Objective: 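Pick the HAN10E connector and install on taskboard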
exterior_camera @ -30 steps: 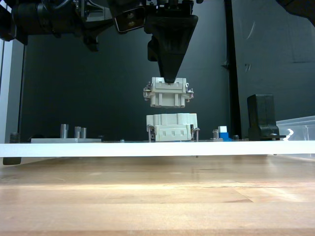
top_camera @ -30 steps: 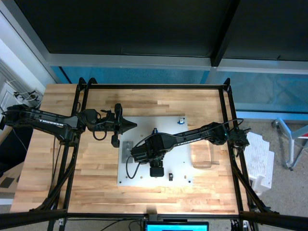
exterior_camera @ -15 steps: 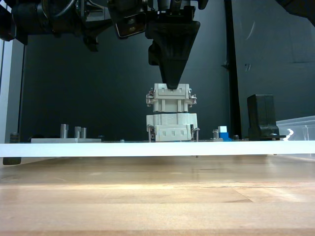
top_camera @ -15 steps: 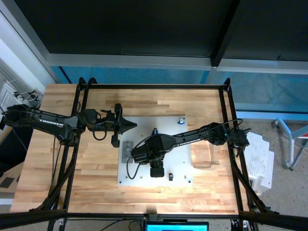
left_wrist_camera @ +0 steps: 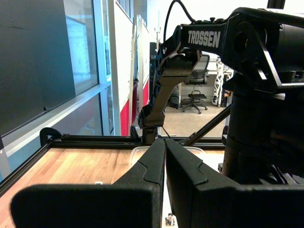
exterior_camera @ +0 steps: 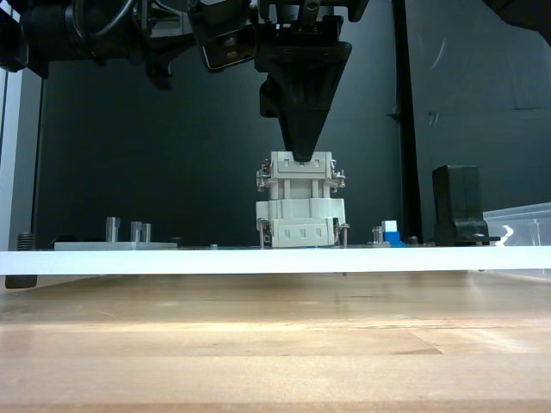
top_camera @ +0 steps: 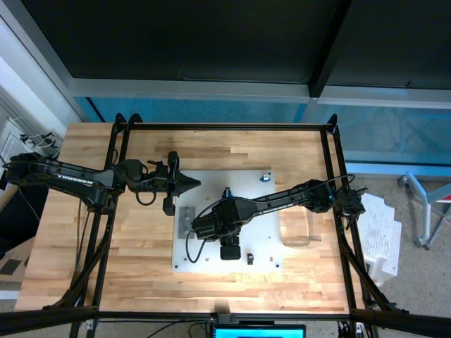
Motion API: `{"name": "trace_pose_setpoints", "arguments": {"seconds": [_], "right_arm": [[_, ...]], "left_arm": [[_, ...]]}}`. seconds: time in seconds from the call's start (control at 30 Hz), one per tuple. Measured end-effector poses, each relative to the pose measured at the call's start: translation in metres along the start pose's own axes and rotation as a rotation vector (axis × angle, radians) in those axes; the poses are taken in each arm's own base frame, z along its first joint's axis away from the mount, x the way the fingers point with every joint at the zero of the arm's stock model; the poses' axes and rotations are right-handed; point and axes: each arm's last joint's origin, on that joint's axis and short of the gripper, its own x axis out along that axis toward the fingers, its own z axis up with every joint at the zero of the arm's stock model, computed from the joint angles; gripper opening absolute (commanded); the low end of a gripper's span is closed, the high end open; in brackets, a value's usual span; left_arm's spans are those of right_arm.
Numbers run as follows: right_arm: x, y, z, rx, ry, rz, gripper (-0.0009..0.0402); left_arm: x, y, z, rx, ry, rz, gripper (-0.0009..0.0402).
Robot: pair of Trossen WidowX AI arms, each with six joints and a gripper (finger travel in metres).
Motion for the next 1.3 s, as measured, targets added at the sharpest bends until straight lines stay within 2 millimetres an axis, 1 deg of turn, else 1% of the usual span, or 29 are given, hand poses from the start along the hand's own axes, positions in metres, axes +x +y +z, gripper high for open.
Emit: {"name": "trace_pose_setpoints", "arguments": {"seconds": [0.23, 0.77, 1.07, 1.3], "right_arm": [[0.001, 0.001, 0.000, -0.003, -0.001, 0.000, 0.0057], [0.016, 0.003, 0.000, -0.005, -0.005, -0.002, 0.0057], [0.017, 0.004, 0.003, -0.005, -0.029, 0.007, 0.0057], [0.023, 0.004, 0.002, -0.005, -0.026, 0.007, 0.0057]], "left_arm": [[0.000, 0.000, 0.000, 0.000, 0.000, 0.000, 0.0001], [0.000, 0.000, 0.000, 0.000, -0.001, 0.000, 0.0001], [0.000, 0.000, 0.000, 0.000, -0.001, 0.000, 0.0001], [0.000, 0.000, 0.000, 0.000, 0.000, 0.000, 0.0001]]}}
